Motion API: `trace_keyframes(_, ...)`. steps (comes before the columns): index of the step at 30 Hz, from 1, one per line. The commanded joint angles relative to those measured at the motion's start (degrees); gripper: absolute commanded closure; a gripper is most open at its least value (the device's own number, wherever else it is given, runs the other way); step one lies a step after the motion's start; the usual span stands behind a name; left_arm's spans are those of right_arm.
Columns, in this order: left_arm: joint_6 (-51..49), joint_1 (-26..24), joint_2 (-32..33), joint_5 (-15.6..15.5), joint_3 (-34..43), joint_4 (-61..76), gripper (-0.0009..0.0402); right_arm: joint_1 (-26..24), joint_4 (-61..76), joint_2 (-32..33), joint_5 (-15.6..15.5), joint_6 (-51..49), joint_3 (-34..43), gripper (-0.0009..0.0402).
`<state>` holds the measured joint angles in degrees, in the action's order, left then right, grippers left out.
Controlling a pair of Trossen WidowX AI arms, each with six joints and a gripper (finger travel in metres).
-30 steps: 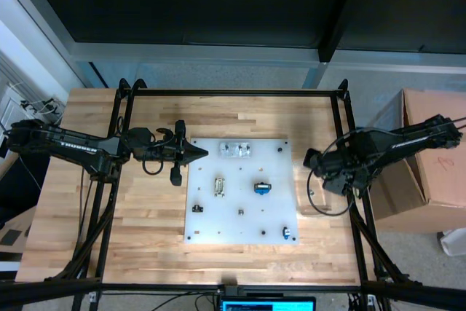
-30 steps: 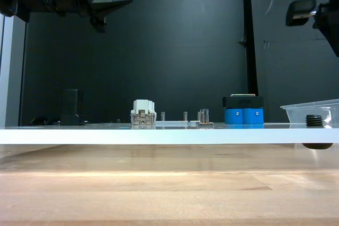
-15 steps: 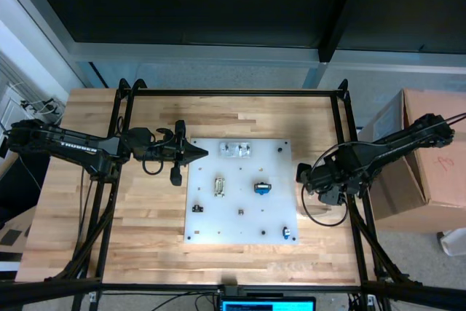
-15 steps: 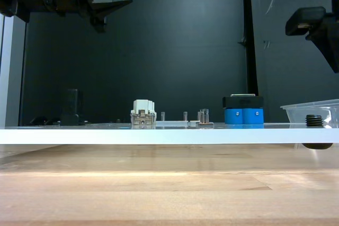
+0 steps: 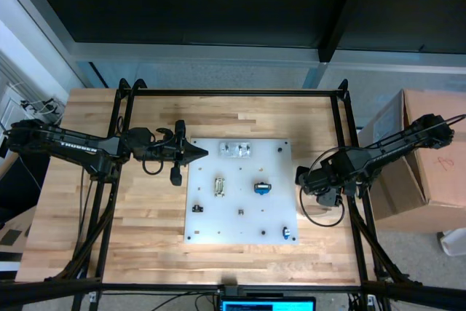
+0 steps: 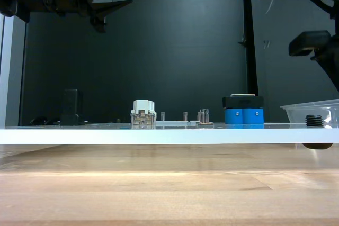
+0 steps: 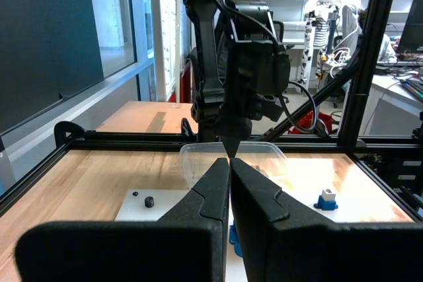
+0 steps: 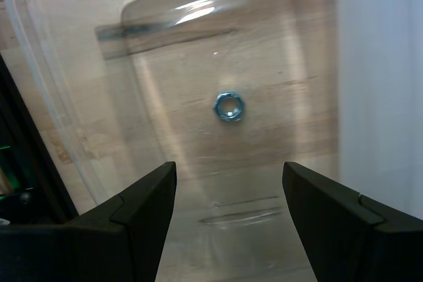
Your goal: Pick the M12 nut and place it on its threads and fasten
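The small silver nut [image 8: 229, 106] lies flat and free on the floor of the clear tray [image 8: 79, 130]. My right gripper [image 8: 229, 167] hangs open straight above it, one finger on each side and well clear of it. In the high view this gripper [image 5: 303, 178] is over the tray [image 5: 321, 207], just off the board's right edge. The black ribbed stud [image 6: 314, 121] stands bare on the white board [image 5: 218, 216]. My left gripper [image 7: 229, 163] is shut on nothing, high over the board's left edge [image 5: 200, 153].
The board carries a blue block [image 6: 243, 115], a white connector [image 6: 143, 114], a silver post [image 6: 204, 115] and a black corner post [image 5: 279, 148]. A black frame [image 5: 233, 93] rings the table. A cardboard box [image 5: 429, 165] stands beyond the right edge.
My right gripper has come down and slightly inward over the clear tray. The nut lies free in the tray. The left arm has not moved.
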<state>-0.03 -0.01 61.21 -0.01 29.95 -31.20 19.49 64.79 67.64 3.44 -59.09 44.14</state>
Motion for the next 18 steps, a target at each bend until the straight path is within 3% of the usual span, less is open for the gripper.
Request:
trace_keyframes(1,0.0,0.0,0.0,0.0,0.0,0.0,0.0393,0.0,-0.4,0.0,-0.4,0.1,-1.2,0.0174)
trace_keyframes(7,0.0,0.0,0.0,0.0,0.0,0.0,0.0393,0.0,-3.1,0.0,-3.1,0.3,-3.7,0.0179)
trace_keyframes(18,0.0,0.0,0.0,0.0,0.0,0.0,0.0393,0.0,-6.9,0.0,-3.1,0.3,-7.5,0.0181)
